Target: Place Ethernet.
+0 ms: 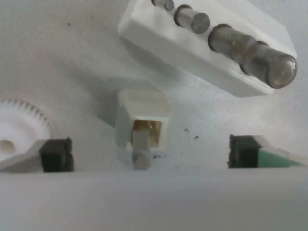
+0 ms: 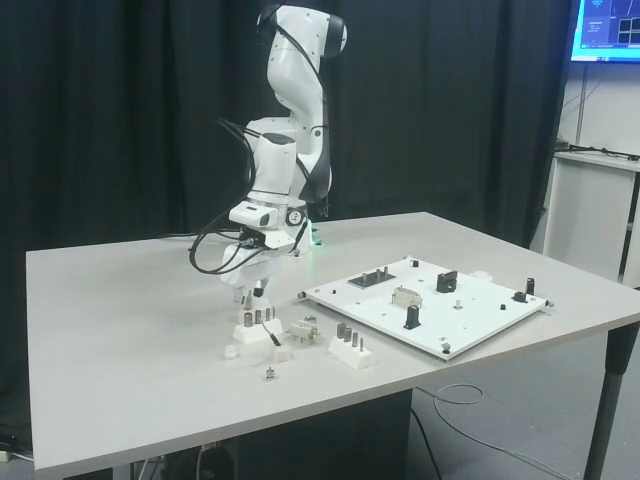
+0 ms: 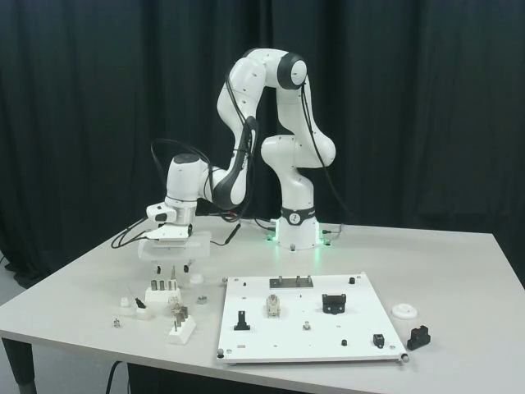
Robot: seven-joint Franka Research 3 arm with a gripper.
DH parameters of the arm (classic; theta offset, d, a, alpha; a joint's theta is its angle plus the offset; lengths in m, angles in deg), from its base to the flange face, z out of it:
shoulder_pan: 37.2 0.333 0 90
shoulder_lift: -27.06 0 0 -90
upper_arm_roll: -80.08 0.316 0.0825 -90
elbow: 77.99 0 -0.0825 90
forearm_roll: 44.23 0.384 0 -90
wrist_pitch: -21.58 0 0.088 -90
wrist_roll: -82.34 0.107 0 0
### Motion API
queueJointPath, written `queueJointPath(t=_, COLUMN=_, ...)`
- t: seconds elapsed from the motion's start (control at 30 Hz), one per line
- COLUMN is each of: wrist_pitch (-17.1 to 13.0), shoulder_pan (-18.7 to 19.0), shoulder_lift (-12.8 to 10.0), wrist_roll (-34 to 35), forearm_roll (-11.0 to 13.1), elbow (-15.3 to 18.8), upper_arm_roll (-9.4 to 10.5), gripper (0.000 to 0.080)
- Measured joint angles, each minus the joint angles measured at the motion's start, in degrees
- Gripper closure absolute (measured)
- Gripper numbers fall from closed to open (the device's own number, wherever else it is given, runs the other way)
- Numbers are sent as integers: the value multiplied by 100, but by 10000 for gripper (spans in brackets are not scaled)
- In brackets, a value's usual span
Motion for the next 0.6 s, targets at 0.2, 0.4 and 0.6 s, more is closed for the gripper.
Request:
queueJointPath(t=0.2, wrist_pitch=0, shoulder_pan=0, shoulder_lift=-4, wrist_roll=0, forearm_roll=1, elbow=0, upper_arm_roll=0, gripper=40)
queueJointPath(t=0.4, wrist_pitch=0, shoulder_pan=0, shoulder_lift=-3, wrist_roll=4, forearm_roll=15, elbow=-3, upper_arm_roll=-5, gripper=8)
queueJointPath(t=0.6, wrist_pitch=1, shoulder_pan=0, shoulder_lift=5, wrist_roll=5, forearm_roll=45, elbow=-17, upper_arm_roll=-6, gripper=8)
